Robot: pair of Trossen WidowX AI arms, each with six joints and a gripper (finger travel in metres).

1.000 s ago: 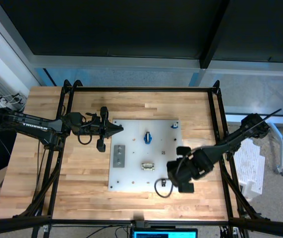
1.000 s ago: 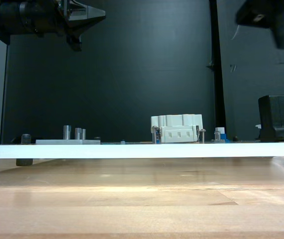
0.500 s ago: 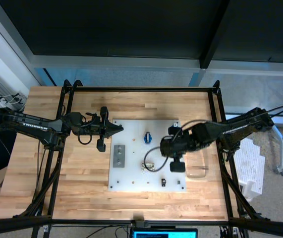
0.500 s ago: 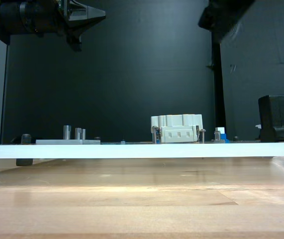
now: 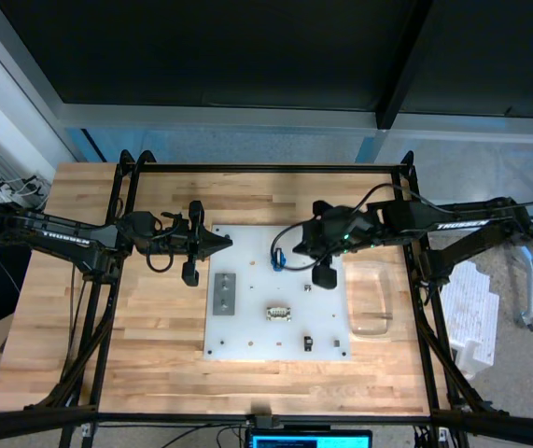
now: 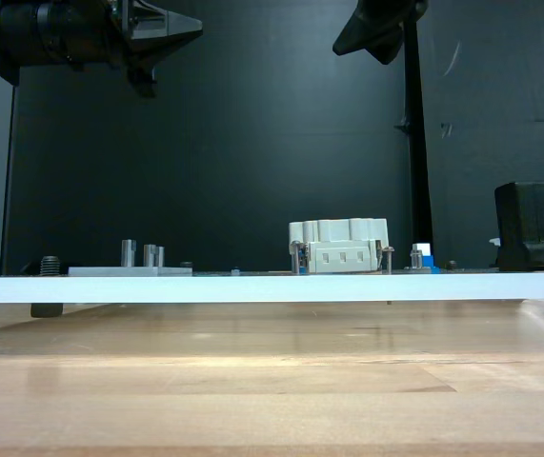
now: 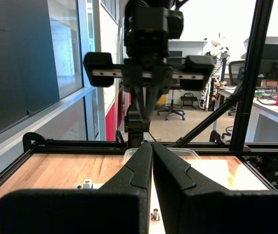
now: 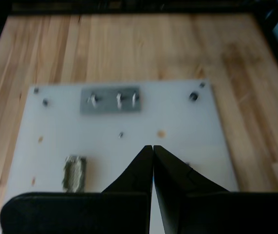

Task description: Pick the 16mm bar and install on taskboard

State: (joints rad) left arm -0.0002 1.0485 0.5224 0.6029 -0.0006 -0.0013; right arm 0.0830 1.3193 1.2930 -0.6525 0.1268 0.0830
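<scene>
Our left claw [image 5: 220, 243], fingers together, hovers at the large white square taskboard's [image 5: 247, 322] far-left edge. Our right claw [image 5: 296, 250], likewise together, hangs high near its small blue piece [image 5: 278, 259].

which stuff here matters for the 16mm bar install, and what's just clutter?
Job: taskboard; grey block holding pegs (16mm bar unidentifiable); right gripper, above the board.
Lying about: left gripper, over board's left edge; clear tray; black square part.

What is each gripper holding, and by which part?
Nothing. The left gripper, above the taskboard's left edge, and the right gripper, high over its far side, both have fingers pressed together with nothing between them.
</scene>
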